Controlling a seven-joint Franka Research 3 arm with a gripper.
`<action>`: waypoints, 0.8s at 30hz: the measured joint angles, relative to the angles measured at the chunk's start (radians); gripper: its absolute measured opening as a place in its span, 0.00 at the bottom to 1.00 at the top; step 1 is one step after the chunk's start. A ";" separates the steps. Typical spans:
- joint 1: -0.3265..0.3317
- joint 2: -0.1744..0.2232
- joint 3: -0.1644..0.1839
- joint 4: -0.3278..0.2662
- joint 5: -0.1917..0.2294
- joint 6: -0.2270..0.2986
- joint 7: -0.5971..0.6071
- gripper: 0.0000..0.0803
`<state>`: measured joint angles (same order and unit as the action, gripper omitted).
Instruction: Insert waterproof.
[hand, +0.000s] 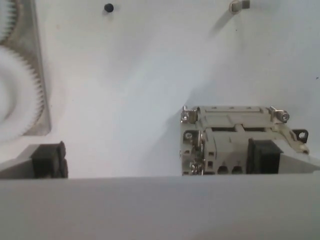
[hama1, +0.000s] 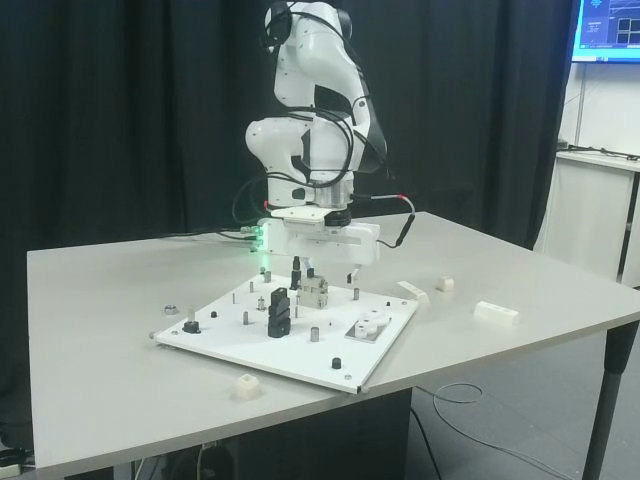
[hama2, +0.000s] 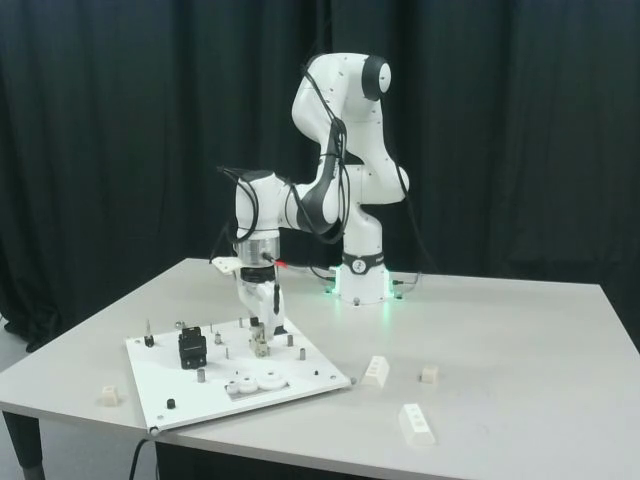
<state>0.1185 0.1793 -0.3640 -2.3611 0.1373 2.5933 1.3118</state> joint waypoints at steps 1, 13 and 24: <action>0.000 0.000 0.000 0.000 0.000 -0.001 0.000 1.00; 0.002 -0.001 0.000 -0.001 -0.007 -0.006 0.000 1.00; 0.004 0.000 0.000 -0.002 -0.021 -0.003 0.000 1.00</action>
<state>0.1228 0.1796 -0.3641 -2.3628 0.1165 2.5906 1.3117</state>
